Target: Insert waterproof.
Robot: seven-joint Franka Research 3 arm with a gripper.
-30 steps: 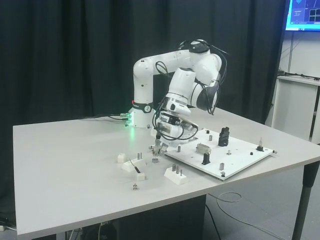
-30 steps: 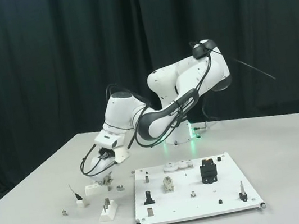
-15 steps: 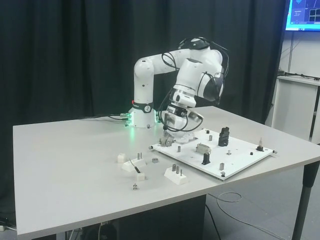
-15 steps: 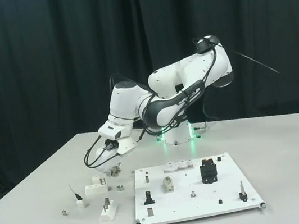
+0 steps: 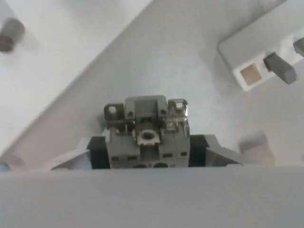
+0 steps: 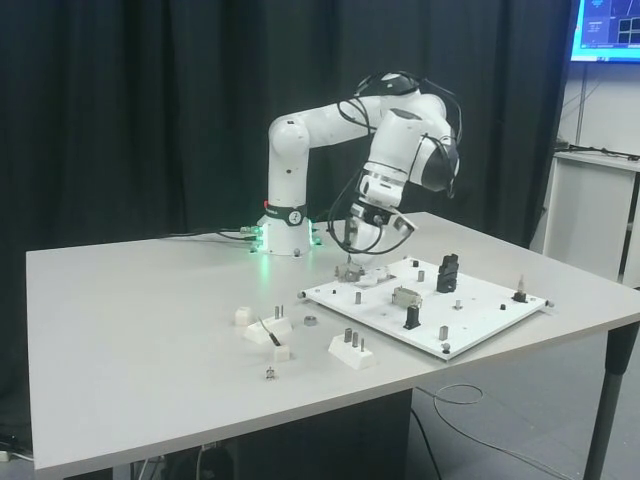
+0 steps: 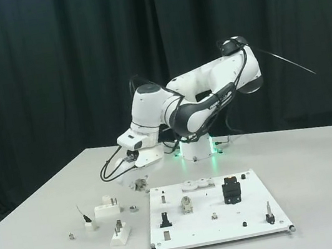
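In the wrist view my gripper [image 5: 147,145] is shut on a grey waterproof connector [image 5: 145,118] with metal latches, its black pads [image 5: 97,149] pressing either side. From the room cameras the gripper [image 6: 349,268] [image 7: 139,184] hangs a little above the table, at the corner of the white board [image 6: 485,312] [image 7: 256,214] nearest the arm's base. A grey socket [image 6: 404,296] [image 7: 186,205] sits near the middle of that board. Under the held part I see the board's edge [image 5: 57,61] and grey table.
Small white holder blocks [image 6: 353,349] [image 6: 270,330] [image 7: 106,208] [image 7: 120,233] with pegs stand on the table beside the board, one also in the wrist view [image 5: 256,61]. A black clip [image 6: 447,272] [image 7: 230,190] and short pegs stand on the board. A small ring [image 6: 310,321] lies by the blocks.
The gripper has lifted away from the white blocks with the connector in it and swung towards the board's corner nearest the base. The wrist has turned as it moved.
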